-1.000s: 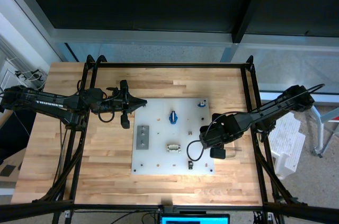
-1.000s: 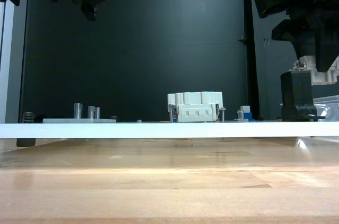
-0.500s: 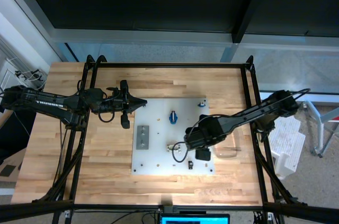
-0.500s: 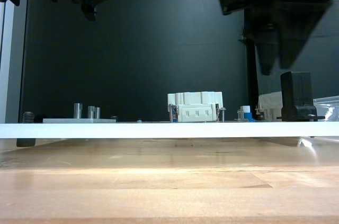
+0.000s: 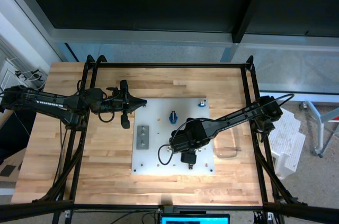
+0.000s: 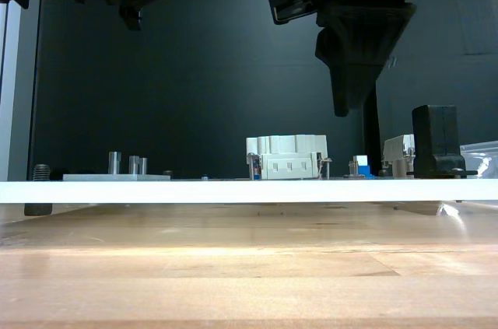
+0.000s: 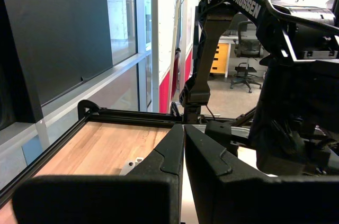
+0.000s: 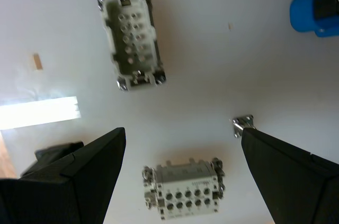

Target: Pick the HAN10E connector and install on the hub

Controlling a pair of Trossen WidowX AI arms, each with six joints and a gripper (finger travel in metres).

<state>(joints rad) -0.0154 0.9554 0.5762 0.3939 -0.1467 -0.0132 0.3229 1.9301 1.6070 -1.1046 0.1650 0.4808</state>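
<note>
The HAN10E connector (image 8: pixel 183 187), a pale block with rows of dots on its face, lies on the white board (image 8: pixel 222 49), free of both grippers. In the low view the connector (image 6: pixel 397 150) rests right of the hub (image 6: pixel 286 156). The hub (image 8: pixel 130 38) is an eared socket with pins in its grey-green cavity. My right gripper (image 8: pixel 183 131) hangs open and empty above the board, over the bare patch between hub and connector. In the high view the right gripper (image 5: pixel 177 140) and its arm cover both parts. My left gripper (image 5: pixel 139 103) is shut, raised off the board's far left corner.
A grey block with three pegs (image 5: pixel 143 136) stands on the board's left side. A blue part (image 5: pixel 172 117) lies beyond the hub, and a black part (image 5: pixel 189 164) stands near the front edge. A small metal piece (image 8: pixel 243 123) lies near the connector. A clear bag (image 5: pixel 228 147) lies right of the board.
The right gripper moved left from the board's right edge to over the hub area. It let go of the connector, which now rests on the board. The left arm stayed still.
</note>
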